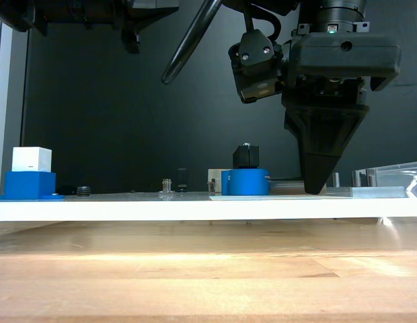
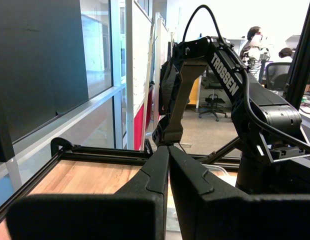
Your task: Pick the 16mm cylinder and install on the taskboard
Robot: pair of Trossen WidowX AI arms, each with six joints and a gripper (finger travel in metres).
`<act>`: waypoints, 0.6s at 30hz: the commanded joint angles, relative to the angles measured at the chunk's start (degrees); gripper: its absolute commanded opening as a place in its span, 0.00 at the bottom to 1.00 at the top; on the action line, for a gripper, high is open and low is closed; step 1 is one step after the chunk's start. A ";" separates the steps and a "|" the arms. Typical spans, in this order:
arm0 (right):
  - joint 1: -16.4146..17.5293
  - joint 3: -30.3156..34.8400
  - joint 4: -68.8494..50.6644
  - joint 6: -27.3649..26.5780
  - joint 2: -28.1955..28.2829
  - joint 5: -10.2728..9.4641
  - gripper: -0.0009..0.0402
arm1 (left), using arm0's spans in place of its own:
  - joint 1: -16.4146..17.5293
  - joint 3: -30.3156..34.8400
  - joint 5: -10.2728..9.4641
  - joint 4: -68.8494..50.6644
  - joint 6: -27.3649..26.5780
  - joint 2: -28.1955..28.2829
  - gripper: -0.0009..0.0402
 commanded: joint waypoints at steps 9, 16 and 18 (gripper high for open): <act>-0.04 -0.09 -0.37 -1.33 -1.86 0.13 0.08 | 0.02 0.02 0.02 0.00 0.02 0.00 0.02; -0.85 -0.07 -1.75 -1.51 -6.67 0.11 0.05 | 0.00 0.02 0.02 -0.02 0.02 0.00 0.02; -1.33 -0.07 -2.03 -1.99 -8.02 0.00 0.06 | 0.00 0.02 0.02 -0.02 0.02 0.00 0.02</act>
